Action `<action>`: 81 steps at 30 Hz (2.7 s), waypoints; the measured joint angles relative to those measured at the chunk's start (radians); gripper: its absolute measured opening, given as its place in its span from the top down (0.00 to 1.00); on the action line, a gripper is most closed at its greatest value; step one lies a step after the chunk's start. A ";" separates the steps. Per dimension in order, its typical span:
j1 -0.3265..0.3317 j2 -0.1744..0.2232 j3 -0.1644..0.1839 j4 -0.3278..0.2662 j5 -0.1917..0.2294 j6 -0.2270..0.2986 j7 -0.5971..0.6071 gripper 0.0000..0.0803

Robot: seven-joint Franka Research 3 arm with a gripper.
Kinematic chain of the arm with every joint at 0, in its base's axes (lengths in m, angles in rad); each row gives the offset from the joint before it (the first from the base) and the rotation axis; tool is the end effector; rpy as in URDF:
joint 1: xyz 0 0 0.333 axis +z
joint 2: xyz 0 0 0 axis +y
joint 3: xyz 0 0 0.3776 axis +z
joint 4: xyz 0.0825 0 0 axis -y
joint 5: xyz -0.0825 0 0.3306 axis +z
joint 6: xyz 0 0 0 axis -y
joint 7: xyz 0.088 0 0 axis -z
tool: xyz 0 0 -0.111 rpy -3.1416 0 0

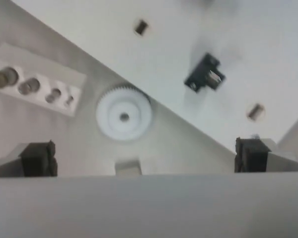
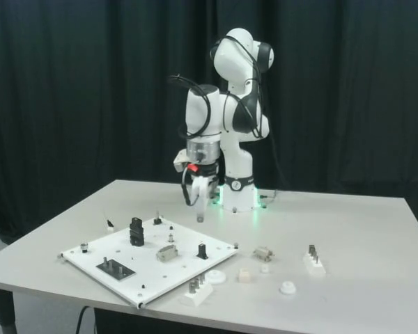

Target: Pick waterproof.

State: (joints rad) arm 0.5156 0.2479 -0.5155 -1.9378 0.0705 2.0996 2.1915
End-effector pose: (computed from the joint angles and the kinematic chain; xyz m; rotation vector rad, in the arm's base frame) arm 0.5646 0.0259 0.4538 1.3654 -2.7459 0.0475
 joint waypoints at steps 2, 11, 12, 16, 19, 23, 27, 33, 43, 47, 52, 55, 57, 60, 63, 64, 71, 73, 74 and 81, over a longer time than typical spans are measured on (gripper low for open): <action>0.011 -0.008 0.000 -0.009 0.001 -0.003 0.024 0.00; 0.051 -0.027 -0.002 -0.038 0.018 -0.002 0.128 0.00; 0.054 -0.028 -0.002 -0.040 0.022 -0.001 0.137 0.00; 0.069 -0.029 -0.009 -0.050 0.049 0.008 0.157 0.00; 0.080 -0.029 -0.019 -0.058 0.069 0.016 0.167 0.00; 0.098 -0.029 -0.036 -0.070 0.095 0.032 0.179 0.00; 0.122 -0.029 -0.060 -0.084 0.122 0.049 0.183 0.00; 0.173 -0.029 -0.109 -0.109 0.160 0.084 0.189 0.00; 0.288 -0.020 -0.215 -0.148 0.220 0.148 0.189 0.00; 0.343 -0.010 -0.269 -0.161 0.251 0.168 0.189 0.00; 0.418 0.013 -0.347 -0.165 0.283 0.172 0.176 0.00; 0.463 0.028 -0.393 -0.166 0.292 0.171 0.152 0.00; 0.491 0.037 -0.421 -0.167 0.297 0.170 0.140 0.00; 0.527 0.047 -0.455 -0.169 0.302 0.166 0.134 0.00; 0.555 0.051 -0.481 -0.170 0.303 0.158 0.132 0.00; 0.562 0.052 -0.488 -0.171 0.303 0.153 0.132 0.00; 0.605 0.053 -0.528 -0.171 0.303 0.123 0.132 0.00; 0.616 0.053 -0.538 -0.171 0.304 0.112 0.133 0.00; 0.622 0.053 -0.543 -0.171 0.305 0.107 0.133 0.00; 0.664 0.058 -0.573 -0.171 0.325 0.088 0.152 0.00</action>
State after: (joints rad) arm 1.1795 0.3061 -1.0888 -2.1092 0.3953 2.1879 2.3431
